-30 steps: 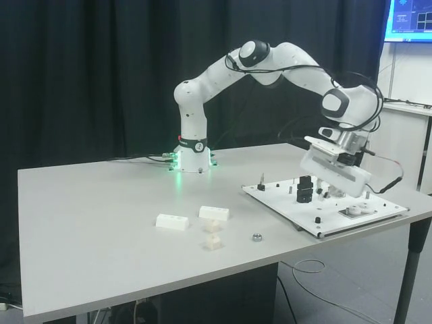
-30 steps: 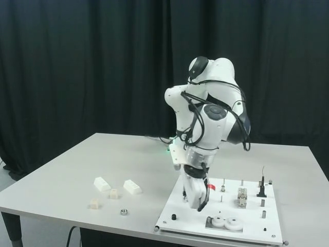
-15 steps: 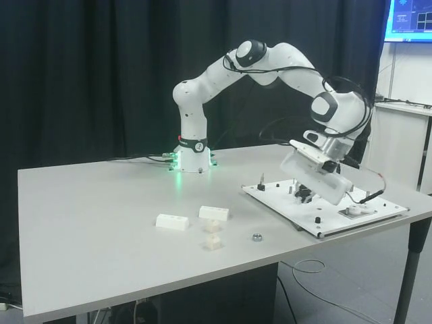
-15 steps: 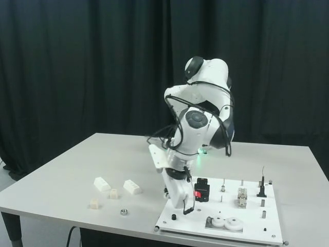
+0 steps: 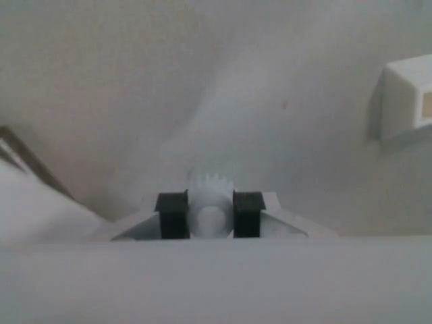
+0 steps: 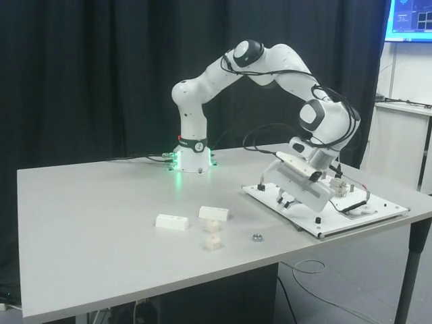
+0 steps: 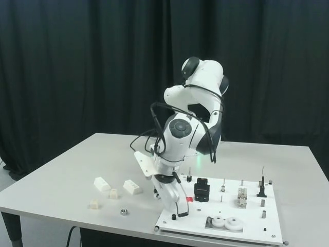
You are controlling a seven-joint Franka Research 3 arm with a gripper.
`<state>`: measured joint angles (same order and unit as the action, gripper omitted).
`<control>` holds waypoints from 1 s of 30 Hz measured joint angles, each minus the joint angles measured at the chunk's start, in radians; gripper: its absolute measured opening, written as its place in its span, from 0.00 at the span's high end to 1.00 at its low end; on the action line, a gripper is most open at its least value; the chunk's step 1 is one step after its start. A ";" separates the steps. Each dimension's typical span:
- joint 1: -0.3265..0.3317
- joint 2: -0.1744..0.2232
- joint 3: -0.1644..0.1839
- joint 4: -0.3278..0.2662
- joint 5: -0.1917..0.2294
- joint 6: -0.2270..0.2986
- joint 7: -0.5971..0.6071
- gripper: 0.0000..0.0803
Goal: Place small gear.
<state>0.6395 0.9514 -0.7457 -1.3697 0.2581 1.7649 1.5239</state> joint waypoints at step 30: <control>-0.654 -0.287 0.855 -0.196 -0.531 0.032 0.140 0.83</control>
<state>-0.0140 0.6640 0.1092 -1.5659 -0.2729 1.7971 1.6640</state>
